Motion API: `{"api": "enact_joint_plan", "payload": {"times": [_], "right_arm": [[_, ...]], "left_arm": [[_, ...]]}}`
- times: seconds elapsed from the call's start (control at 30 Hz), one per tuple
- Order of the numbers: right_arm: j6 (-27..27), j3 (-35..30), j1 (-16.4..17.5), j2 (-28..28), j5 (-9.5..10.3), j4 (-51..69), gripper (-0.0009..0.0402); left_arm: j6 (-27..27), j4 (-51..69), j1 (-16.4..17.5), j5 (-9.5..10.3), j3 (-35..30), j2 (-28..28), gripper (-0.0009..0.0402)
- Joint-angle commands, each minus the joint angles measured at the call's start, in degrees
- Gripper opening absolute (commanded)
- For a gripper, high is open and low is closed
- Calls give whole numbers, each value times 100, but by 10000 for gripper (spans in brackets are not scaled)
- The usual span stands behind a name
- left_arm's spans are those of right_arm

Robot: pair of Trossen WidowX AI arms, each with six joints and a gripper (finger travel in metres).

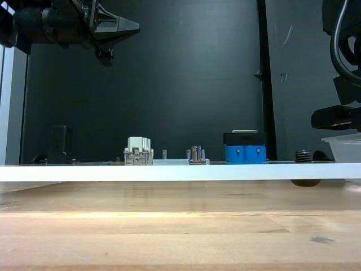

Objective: Pick the M12 fastener and fasten on the M12 threads

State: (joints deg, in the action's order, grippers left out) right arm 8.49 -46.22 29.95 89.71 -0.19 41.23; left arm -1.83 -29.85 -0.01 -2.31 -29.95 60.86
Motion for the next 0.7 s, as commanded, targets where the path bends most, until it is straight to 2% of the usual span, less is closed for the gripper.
{"api": "enact_joint_plan", "payload": {"times": [0.03,0.2,0.4,0.53,0.7], "right_arm": [[-7,-24,0,-22,-20,42,3],[-79,-243,0,-125,-20,391,3],[-551,-743,-4,-304,-20,1113,2],[-1010,-1104,-4,-341,-22,1541,2],[-2024,-1541,-7,-341,-20,1956,2]], "left_arm": [[2,-2,0,0,0,0,0],[2,0,0,0,0,0,0],[2,0,0,0,0,0,0],[2,-2,2,0,0,0,0],[2,0,0,0,0,0,0]]}}
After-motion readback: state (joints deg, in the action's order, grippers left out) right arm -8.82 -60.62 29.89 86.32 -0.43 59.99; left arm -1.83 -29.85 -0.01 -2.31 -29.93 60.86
